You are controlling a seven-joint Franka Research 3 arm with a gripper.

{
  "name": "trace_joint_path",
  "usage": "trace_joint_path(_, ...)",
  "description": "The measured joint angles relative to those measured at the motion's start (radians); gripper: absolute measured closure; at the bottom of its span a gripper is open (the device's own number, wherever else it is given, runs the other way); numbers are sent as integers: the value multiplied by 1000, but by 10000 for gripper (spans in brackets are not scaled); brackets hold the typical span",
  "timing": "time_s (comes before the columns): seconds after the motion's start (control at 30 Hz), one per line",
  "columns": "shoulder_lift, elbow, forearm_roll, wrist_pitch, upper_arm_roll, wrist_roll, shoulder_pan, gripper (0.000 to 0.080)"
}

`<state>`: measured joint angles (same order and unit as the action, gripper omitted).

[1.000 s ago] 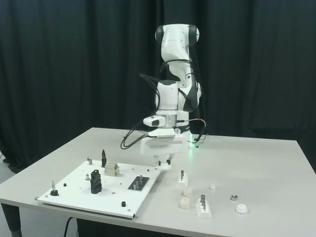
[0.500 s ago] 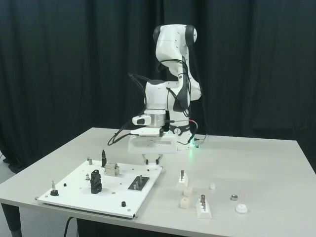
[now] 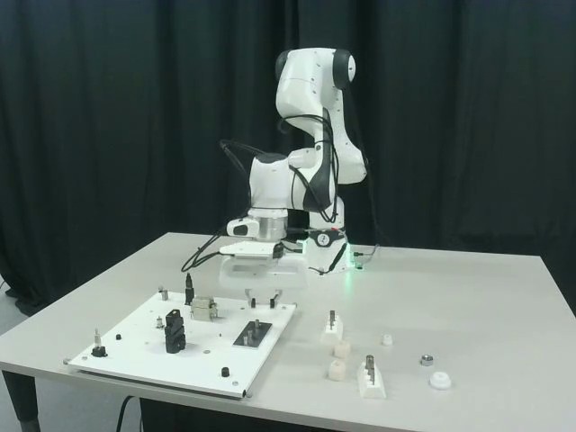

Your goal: Insert large gear.

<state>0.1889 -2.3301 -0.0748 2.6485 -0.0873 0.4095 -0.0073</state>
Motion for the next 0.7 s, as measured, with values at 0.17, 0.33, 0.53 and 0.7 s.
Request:
trace_joint_path(0.17, 28, 28, 3, -22, -1, 2, 9, 472)
trace_joint_path(0.33, 47, 48, 3, -46, -5, 2, 16, 472)
trace_joint_path(0.53, 60, 59, 3, -68, -13, 1, 16, 472)
trace_joint_path(0.7, 66, 59, 3, -77, -16, -2, 16, 472)
